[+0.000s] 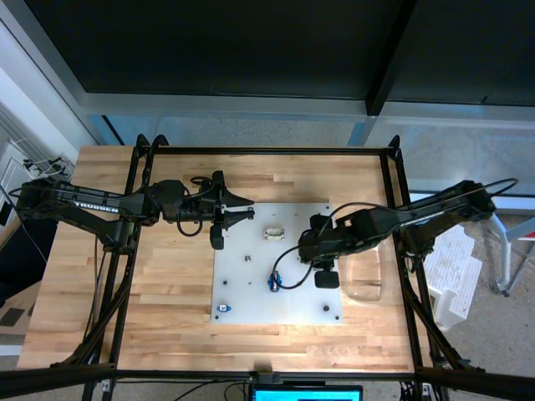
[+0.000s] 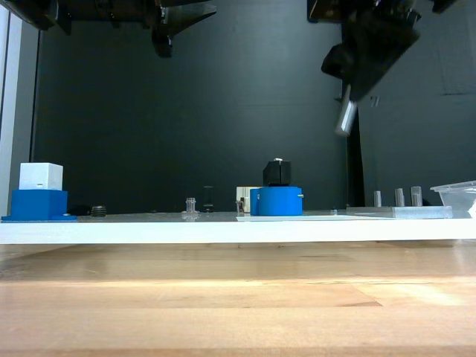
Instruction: Pick the 16mm cylinder and install on the taskboard
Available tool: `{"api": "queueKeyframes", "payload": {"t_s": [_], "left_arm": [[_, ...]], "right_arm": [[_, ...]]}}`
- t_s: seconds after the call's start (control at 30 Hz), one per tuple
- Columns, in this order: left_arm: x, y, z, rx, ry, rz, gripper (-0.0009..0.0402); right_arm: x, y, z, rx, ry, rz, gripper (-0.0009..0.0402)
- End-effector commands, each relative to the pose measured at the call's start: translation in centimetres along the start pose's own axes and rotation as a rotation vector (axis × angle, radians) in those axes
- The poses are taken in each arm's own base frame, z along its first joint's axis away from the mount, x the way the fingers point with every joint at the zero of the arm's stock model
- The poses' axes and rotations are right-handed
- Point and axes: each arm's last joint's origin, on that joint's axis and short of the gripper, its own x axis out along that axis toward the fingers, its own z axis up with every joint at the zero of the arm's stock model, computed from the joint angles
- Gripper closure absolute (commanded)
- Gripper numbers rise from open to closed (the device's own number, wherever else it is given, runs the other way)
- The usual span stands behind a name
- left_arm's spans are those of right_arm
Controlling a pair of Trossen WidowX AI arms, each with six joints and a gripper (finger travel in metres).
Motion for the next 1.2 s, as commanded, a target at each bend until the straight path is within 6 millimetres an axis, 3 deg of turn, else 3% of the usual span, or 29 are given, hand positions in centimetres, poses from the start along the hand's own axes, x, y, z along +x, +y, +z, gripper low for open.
{"api": "queueKeyframes", "payload": {"t_s": [0.03,0.43,1.2], "left_arm": [[0.0,0.0,0.0,0.000,-0.001,-0.001,0.0283],[0.0,0.0,0.0,0.000,-0.001,-0.001,0.0283],[0.0,0.0,0.0,0.000,0.000,-0.001,0.0283]], "right_arm": [[1.0,0.5,0.6,-0.002,0.064,-0.014,0.0373],[3.7,2.1,2.7,0.007,0.165,0.012,0.0373],[6.7,4.0,2.9,0.052,0.279,0.007,0.0373]]}}
